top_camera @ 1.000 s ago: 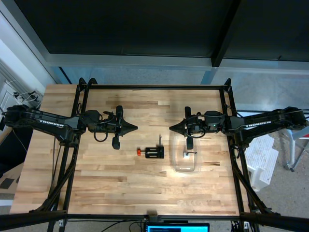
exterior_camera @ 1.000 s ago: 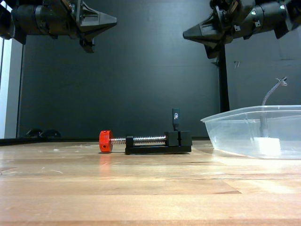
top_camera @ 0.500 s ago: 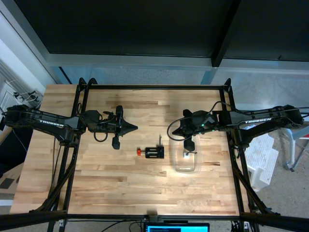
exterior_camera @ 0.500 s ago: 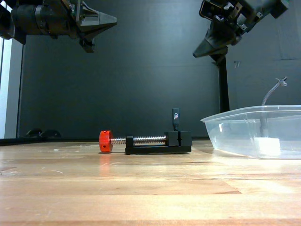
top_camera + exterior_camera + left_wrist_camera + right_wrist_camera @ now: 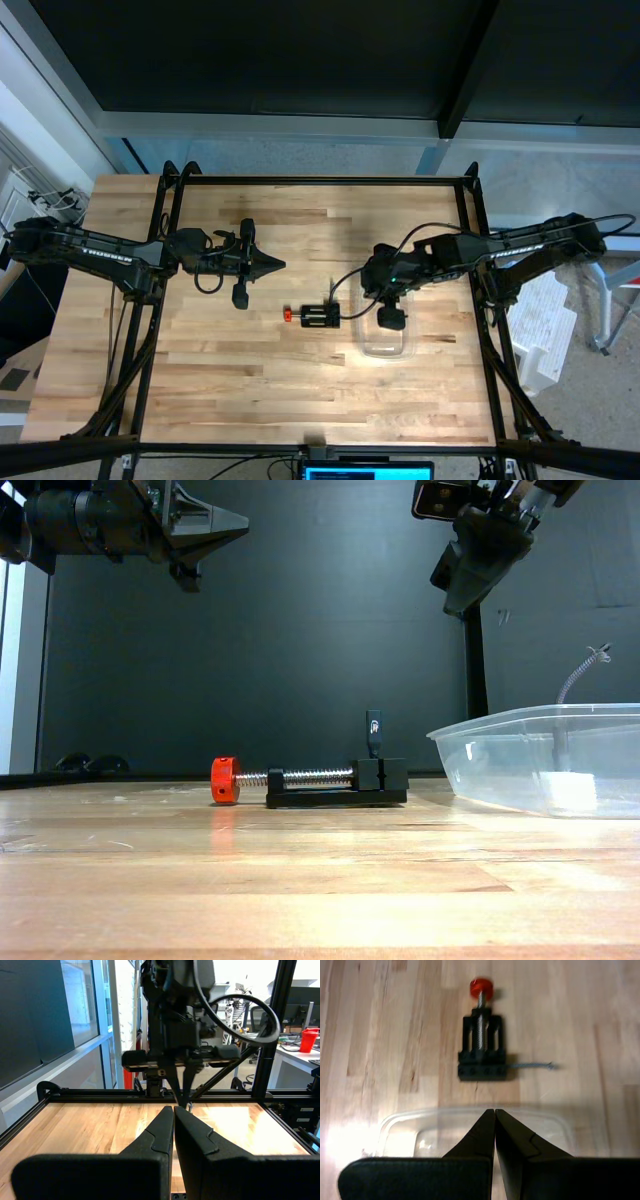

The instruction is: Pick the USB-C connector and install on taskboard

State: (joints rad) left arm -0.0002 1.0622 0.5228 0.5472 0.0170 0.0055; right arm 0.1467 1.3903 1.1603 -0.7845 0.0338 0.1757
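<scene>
The thin dark USB-C connector (image 5: 559, 745) stands in the clear rounded plastic tray (image 5: 500, 752), beside a whitish square piece (image 5: 572, 790), where it stood a second ago. What has changed is my right gripper (image 5: 453, 608). It pointed level then, and now it tips steeply down above the tray, fingers pressed together on nothing. The connector sits well below those fingertips, back toward my right arm's side. From above my right wrist covers it, so only the low view shows it. My right wrist camera shows the tray's rim at the fingertips and, beyond it, the small black taskboard (image 5: 482, 1055) with its red-orange knob on the wooden table (image 5: 200, 400). My left gripper (image 5: 283, 265) hangs unmoved, fingers together, well beyond the taskboard.
</scene>
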